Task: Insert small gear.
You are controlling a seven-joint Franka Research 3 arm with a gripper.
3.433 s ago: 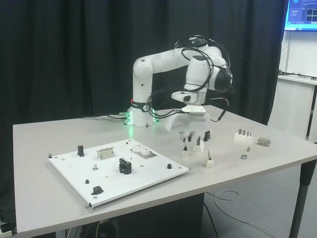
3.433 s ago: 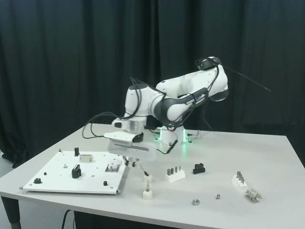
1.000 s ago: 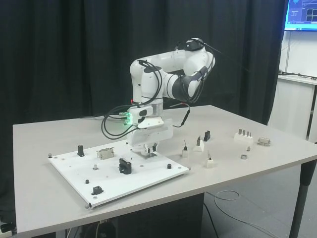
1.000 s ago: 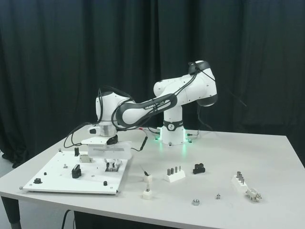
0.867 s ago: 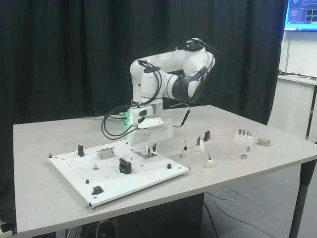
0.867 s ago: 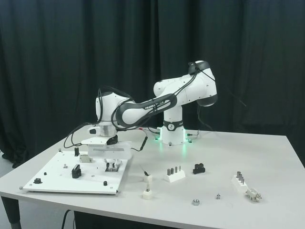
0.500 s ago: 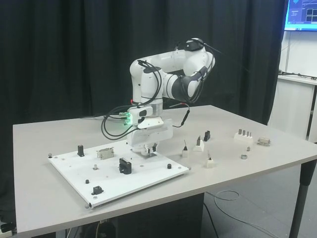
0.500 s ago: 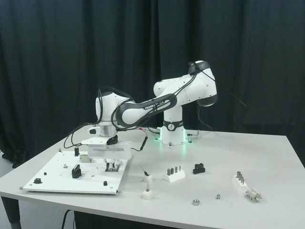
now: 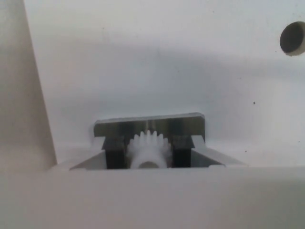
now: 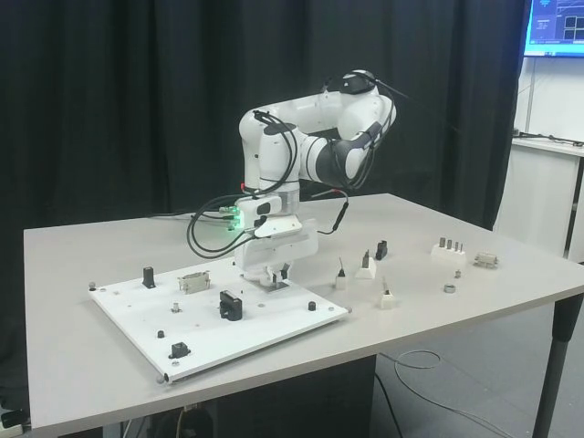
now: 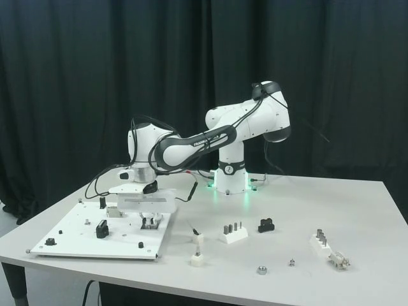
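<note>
- The small white toothed plastic gear sits between my two black fingers, one on each side of it and touching it, so my tool is closed on the gear.
- Just behind the gear in the wrist view stands a grey metal plate, lying on the flat white assembly board.
- In the room views my tool is low over the far right part of that white board, at the grey plate; whether the gear is already seated there I cannot tell.
- My white arm reaches from its base, lit green, down to the board.
- Also on the board: a black block near its middle, a black upright post at the far left, a small black clip near the front edge, and a grey connector piece.
- The board lies on the grey bench.
- On the bench beside the board are small white stands holding pins, a black bracket, a white holder with grey pegs, and a small metal nut.
</note>
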